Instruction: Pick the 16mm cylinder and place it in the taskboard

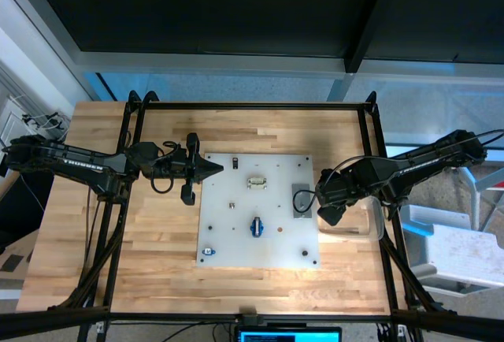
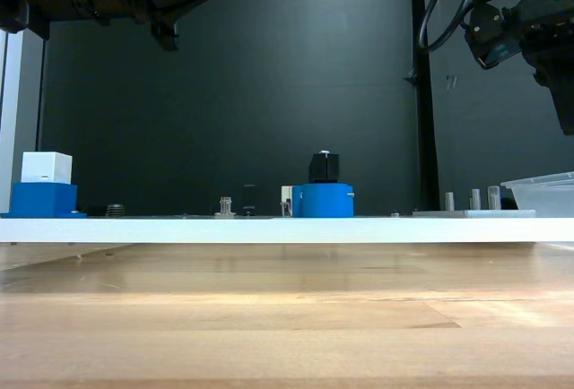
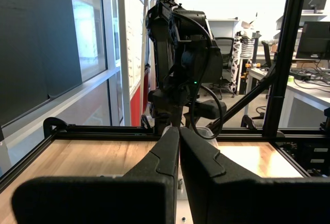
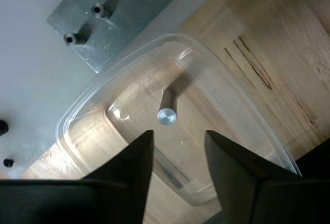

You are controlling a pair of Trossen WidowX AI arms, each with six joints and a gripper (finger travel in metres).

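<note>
Cylinder beneath right claw, left aloft

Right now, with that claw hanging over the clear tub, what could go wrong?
1. The 16mm cylinder in the clear bin is tiny. The right gripper, open above it, has far bigger fingers, so one may knock it over instead of gripping it.
2. The bin's rim runs close under those fingers, so a descent could catch it and shift the bin.
The left gripper, shut, hangs over the taskboard's left edge, well away from this.
</note>
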